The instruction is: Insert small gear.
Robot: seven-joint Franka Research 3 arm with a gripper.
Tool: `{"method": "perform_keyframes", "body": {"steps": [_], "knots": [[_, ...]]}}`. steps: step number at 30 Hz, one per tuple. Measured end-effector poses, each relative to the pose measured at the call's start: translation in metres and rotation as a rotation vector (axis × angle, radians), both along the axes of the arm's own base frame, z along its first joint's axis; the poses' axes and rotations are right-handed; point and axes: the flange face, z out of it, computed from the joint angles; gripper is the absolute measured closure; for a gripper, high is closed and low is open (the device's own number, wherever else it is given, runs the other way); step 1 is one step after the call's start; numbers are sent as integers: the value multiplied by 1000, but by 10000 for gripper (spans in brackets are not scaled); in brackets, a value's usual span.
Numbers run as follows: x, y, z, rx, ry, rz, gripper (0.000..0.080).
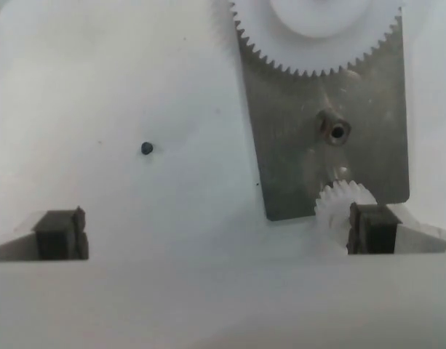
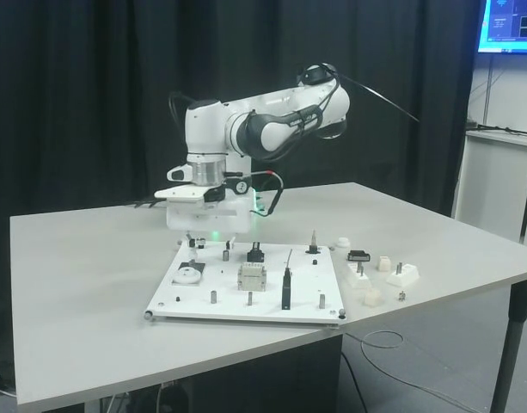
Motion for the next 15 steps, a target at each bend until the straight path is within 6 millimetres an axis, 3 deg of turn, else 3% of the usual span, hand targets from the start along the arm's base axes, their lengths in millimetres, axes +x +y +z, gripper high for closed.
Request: {"method": "perform_keyframes", "body": {"steps": [15], "knots": [[-4, -2, -14, 5, 17, -8, 3]]}}
